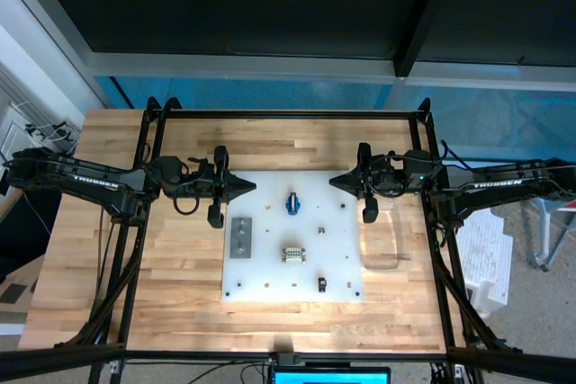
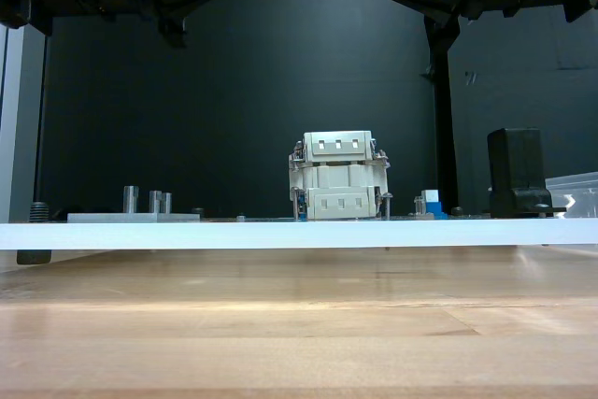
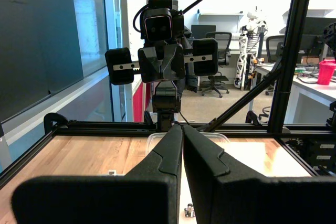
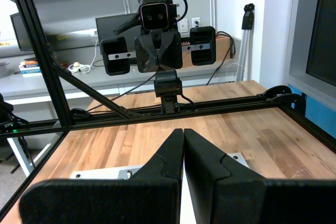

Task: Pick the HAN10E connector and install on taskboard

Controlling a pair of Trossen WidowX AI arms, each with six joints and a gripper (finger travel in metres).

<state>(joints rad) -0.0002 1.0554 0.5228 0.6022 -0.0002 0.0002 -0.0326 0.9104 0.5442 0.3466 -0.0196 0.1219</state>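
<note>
We are recording the left gripper hanging high over the far left edge of the taskboard, pointing inward. In the left wrist view its fingers are pressing together along their length, with only a thin seam between them, and they are gripping nothing.

The right gripper is mirroring this over the far right edge of the board, also well above it. Its fingers are likewise meeting tip to tip and carrying nothing. The two grippers are facing each other across the board, well apart.

We are finding the HAN10E connector sitting upright on the white board, near its middle and slightly toward the near edge. No gripper is touching it. From table height it is showing as a two-tiered beige block with metal at both ends, its base resting on the board.

The grey block is lying just left of the connector. The blue part is standing beyond it toward the far edge, and a small black fitting is sitting near the board's near right corner.

A clear tray is lying on the wooden table just beside the board's right edge, under the right arm.
</note>
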